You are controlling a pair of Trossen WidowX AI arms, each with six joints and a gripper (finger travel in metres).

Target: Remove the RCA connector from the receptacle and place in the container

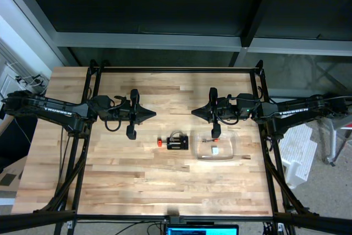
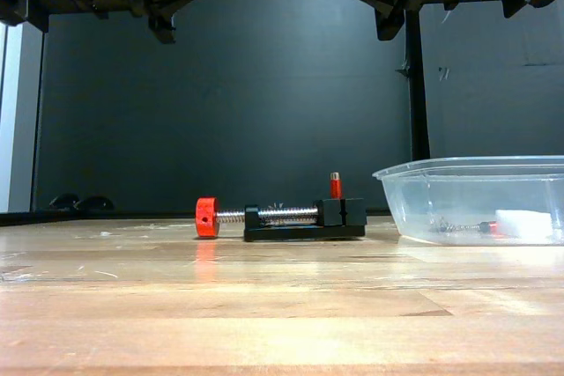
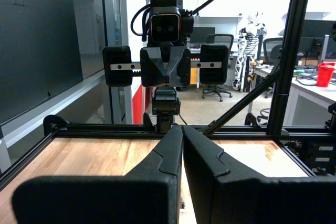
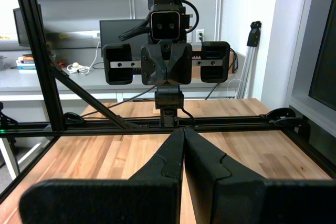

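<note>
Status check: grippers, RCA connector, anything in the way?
Left gripper shut, empty, raised over the table. Right gripper shut, empty, raised. RCA connector lying in container, out of receptacle; small white piece beside it. Nothing blocking.

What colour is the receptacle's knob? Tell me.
Red-orange knob, clearest in the low view. The left gripper and right gripper hover shut above the table.
</note>
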